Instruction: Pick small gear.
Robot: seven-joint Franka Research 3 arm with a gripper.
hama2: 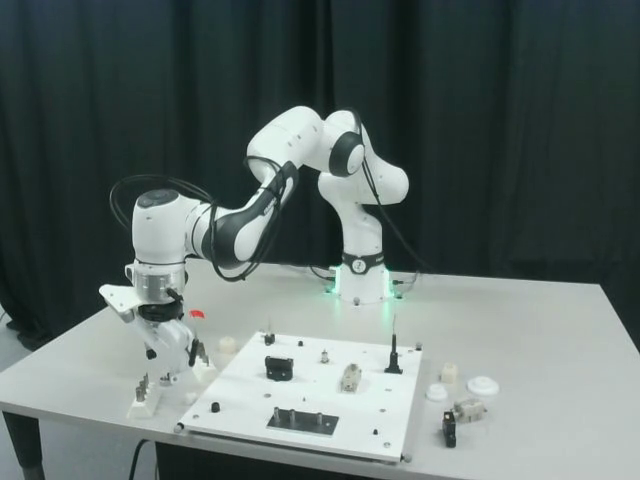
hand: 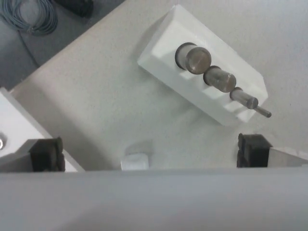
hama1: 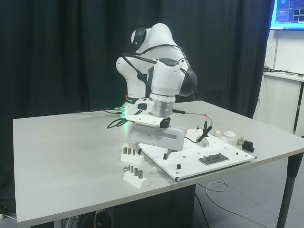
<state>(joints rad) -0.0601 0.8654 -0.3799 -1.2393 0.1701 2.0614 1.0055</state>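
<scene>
Black curtains back a grey bench (hama1: 61, 142), and I hang low over its near corner. My gripper (hand: 149, 151) has its jaws spread wide with nothing between them, ready to straddle a part. Just beneath sits a small white piece (hand: 134, 161), likely the small gear, though I cannot tell for sure. Beyond it stands a white block (hand: 202, 72) keeping three pegs (hand: 219, 78) upright, well apart from my white board (hama1: 199, 156).
</scene>
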